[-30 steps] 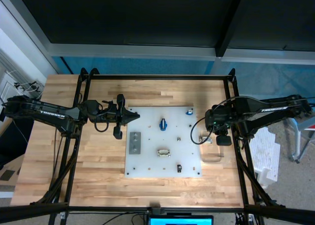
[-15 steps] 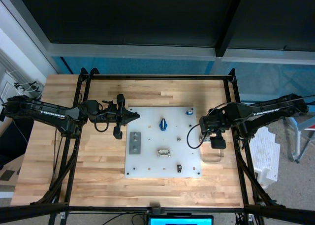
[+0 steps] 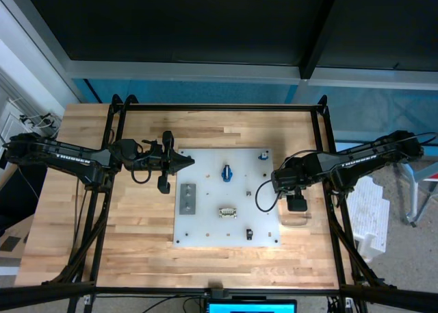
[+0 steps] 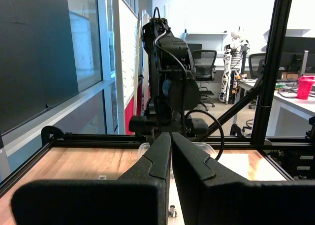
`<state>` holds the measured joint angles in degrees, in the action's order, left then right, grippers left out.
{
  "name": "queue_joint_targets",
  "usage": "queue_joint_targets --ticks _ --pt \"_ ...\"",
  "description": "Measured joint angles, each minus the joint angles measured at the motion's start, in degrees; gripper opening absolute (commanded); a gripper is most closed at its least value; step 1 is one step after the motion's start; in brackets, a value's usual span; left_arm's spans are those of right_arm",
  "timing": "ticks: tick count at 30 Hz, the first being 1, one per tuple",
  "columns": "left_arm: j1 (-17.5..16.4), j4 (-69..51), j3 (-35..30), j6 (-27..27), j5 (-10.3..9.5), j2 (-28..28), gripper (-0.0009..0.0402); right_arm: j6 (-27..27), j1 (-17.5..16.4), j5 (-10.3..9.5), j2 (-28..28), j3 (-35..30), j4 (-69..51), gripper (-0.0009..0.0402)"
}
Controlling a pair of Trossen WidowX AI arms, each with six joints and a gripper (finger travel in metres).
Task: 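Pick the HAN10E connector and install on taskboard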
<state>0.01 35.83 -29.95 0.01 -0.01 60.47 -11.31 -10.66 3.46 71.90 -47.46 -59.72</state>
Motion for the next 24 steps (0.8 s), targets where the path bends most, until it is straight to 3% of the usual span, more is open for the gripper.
queue_joint_targets --ticks 19,24 --pt "0.00 -0.02 0.00 -0.02 -0.02 0.00 0.0001 -1.88 -1.84 0.26 3.04 4.76 6.73 0.0283" --pt "0.00 -0.02 0.00 0.00 -0.02 0.00 0.0001 -1.81 -1.88 1.51 4.15 5.14 7.96 0.0283"
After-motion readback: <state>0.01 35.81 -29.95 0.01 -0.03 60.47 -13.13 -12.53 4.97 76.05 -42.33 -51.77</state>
